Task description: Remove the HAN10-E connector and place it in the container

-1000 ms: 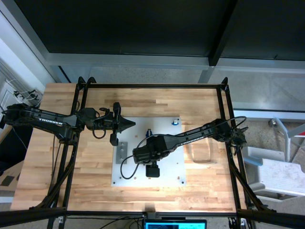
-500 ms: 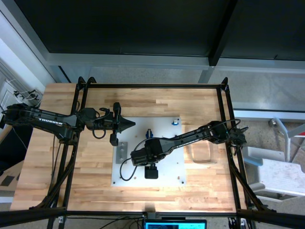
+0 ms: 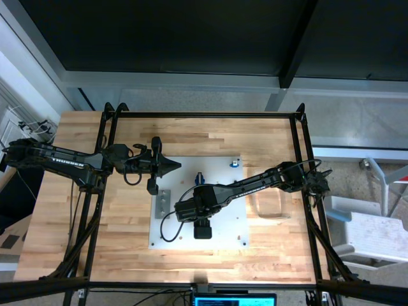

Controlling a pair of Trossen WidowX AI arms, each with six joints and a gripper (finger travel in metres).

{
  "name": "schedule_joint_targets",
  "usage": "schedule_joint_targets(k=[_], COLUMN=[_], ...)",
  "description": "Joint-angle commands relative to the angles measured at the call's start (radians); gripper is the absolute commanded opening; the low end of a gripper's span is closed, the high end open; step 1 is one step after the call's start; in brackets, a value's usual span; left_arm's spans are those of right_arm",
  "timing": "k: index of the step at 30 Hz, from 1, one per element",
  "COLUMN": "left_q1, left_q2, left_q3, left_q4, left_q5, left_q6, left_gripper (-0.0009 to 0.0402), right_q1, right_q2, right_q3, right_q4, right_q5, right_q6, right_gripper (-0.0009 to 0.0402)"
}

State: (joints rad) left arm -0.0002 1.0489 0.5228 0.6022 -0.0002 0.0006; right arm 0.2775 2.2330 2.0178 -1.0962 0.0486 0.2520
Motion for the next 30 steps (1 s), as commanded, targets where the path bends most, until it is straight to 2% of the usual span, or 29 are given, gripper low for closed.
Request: schedule_joint_targets(k=[1, 9, 13, 30], left_q1=[0.000, 0.000, 0.000, 0.000], left_q2=[0.000, 0.000, 0.000, 0.000], left_q3=[0.000, 0.000, 0.000, 0.000], left_q4=[0.000, 0.000, 0.000, 0.000], left_q5=[0.000, 0.000, 0.000, 0.000], left_q6=[0.000, 0.000, 0.000, 0.000], left_gripper=[0.0000, 0.0000, 0.0000, 0.0000], right_q1=[0.000, 0.000, 0.000, 0.002], right_q2=[0.000, -0.006, -0.018, -0.116], right_q3=[0.000, 0.000, 0.000, 0.000], right_q4=[-0.001, -0.001, -0.002, -0.039], right_q5=[0.002, -0.001, -0.001, 0.000], right_q6=[0.000, -0.010, -0.010, -0.019], right_gripper=[0.0112, -0.0004, 0.0010, 0.0000])
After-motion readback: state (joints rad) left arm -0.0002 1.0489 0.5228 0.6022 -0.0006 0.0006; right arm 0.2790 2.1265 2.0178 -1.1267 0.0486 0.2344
